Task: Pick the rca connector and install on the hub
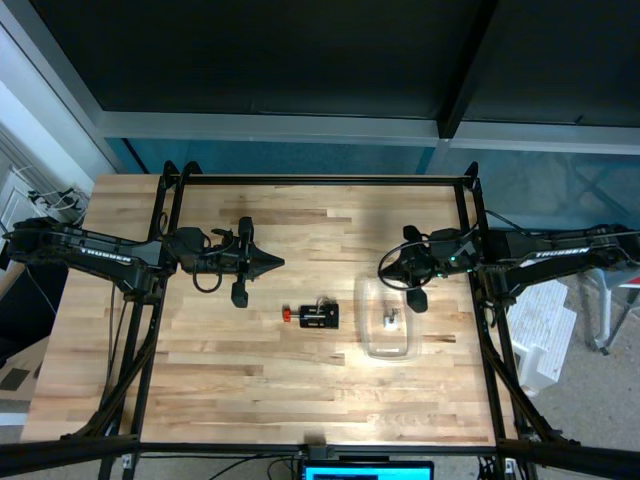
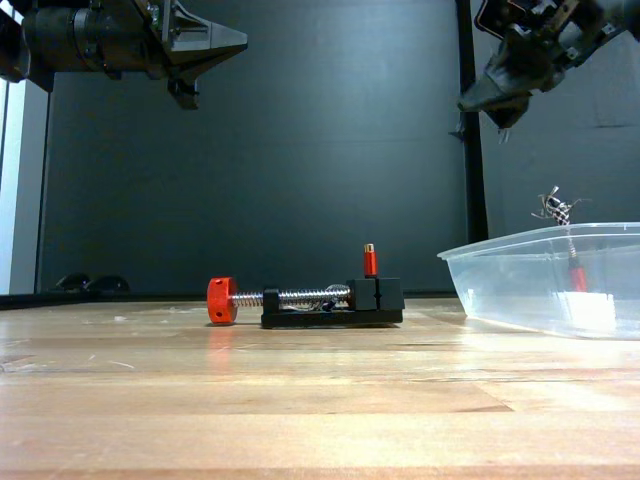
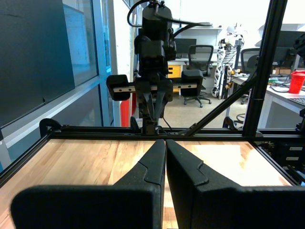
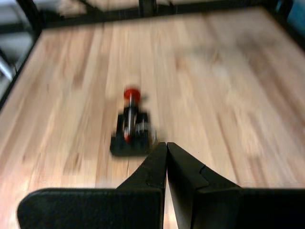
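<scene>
The right end effector (image 1: 384,270) hangs well above the desk (image 1: 200,380), over the far left corner of a clear plastic tray (image 1: 362,322) and angled down toward the desk's middle. Its fingers (image 4: 190,174) are clenched tip to tip with nothing between them. The left end effector (image 1: 272,262) hovers high over the desk's left half and points level toward the right edge. Its fingers (image 3: 147,169) are likewise pressed together and empty, and it is well apart from every object.

The rca connector (image 1: 391,319) lies inside the tray as a tiny dark grey and silvery speck near the tray's middle, touched by neither arm. Its finer form cannot be made out. The tray sits toward the desk's right edge.

Just left of the tray, near the desk's centre, the hub (image 1: 322,318) rests flat. It is a small black block with a threaded metal rod and spring running out to a red knob (image 2: 221,300) on the end facing the left edge. A short red stub with a brassy tip (image 2: 369,259) stands upright on top of it.

The desk is pale butcher-block wood in long strips, fenced by a black metal frame (image 1: 320,180). A dark panel stands behind the far edge. Past the right edge the left wrist view shows a bright office with chairs (image 3: 198,55), and a lit screen (image 1: 368,470) sits at the near edge.
</scene>
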Controlling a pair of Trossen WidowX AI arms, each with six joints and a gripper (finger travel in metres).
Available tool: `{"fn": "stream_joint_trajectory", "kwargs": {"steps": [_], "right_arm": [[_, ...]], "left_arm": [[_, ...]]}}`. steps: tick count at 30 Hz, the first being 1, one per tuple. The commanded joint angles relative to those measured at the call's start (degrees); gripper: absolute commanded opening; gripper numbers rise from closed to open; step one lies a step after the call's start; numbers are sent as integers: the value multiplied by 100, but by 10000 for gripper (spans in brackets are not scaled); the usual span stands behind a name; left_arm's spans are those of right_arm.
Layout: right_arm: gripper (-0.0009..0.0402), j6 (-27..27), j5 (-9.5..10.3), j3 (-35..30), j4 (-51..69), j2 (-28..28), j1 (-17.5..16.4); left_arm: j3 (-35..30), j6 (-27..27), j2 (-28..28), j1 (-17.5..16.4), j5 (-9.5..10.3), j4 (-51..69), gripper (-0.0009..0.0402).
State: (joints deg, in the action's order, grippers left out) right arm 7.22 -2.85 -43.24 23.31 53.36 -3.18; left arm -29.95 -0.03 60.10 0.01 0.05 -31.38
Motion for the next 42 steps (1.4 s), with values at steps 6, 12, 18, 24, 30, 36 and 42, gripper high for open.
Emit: {"fn": "stream_joint_trajectory", "kwargs": {"steps": [6,12,18,24,30,36,42], "right_arm": [[0,46,-11,-723,1484,538,-254],[0,192,-11,-1088,2321,968,-505],[0,538,9,-1285,2931,1228,-804],[0,896,122,-1338,3386,1416,-992],[0,1185,149,-1335,3462,1661,-1012],[7,1191,142,-1335,3467,1893,-1058],[64,1325,94,-1338,3445,2144,-1071]], "left_arm": [[0,0,2,0,0,0,0],[0,2,0,0,0,0,0],[0,2,2,0,0,0,0],[0,2,2,0,0,2,0],[0,0,2,0,0,0,0],[0,2,2,0,0,0,0],[0,0,2,-2,0,0,0]]}}
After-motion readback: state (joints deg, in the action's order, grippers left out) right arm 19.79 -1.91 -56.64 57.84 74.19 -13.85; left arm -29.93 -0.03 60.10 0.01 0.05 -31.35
